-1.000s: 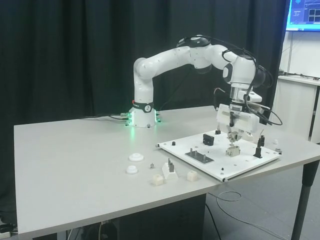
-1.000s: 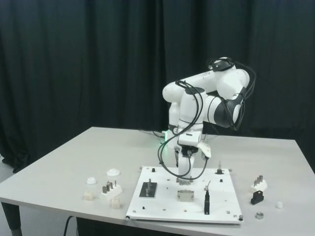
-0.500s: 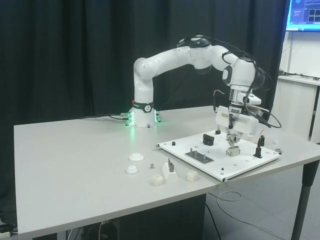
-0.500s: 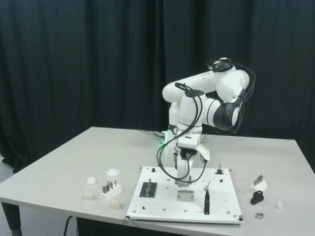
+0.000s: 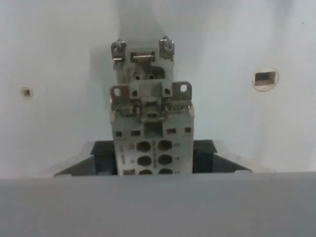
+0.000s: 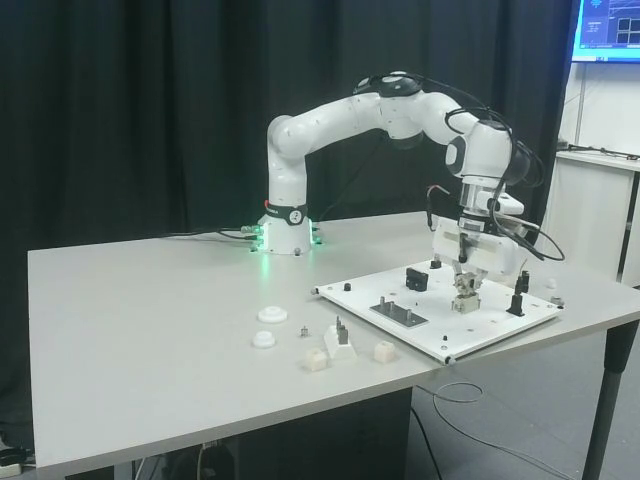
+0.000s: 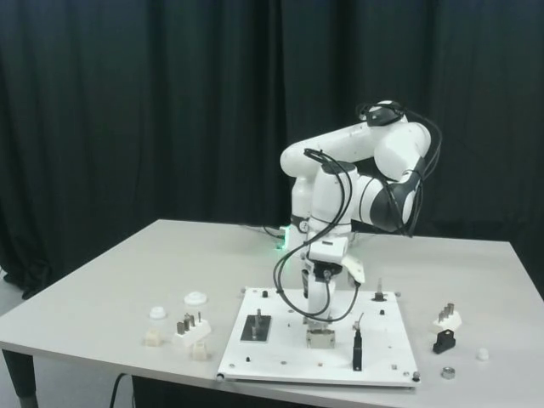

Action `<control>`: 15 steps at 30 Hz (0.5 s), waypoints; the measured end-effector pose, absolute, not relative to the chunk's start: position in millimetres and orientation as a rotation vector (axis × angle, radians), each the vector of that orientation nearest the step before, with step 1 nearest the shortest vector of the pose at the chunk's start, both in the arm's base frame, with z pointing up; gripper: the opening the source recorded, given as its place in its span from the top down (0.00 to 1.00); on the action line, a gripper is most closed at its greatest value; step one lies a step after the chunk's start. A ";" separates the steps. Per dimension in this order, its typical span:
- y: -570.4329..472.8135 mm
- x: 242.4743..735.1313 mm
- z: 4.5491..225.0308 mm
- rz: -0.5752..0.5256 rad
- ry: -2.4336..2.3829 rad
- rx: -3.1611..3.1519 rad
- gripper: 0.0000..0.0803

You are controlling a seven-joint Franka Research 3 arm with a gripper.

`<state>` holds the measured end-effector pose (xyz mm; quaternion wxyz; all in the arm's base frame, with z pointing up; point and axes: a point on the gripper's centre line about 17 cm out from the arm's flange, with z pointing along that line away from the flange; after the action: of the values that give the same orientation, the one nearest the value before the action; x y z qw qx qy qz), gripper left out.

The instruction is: Insert waterproof.

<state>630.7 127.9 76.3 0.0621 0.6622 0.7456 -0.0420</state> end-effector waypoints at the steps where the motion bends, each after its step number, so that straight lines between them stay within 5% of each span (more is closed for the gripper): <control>1: 128.4 630.7 75.4 -0.127 2.255 2.001 0.61; 15: 133.5 630.8 69.2 -0.123 2.236 2.012 0.61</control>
<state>630.8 133.5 69.2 0.0656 0.6670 0.7410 -0.0407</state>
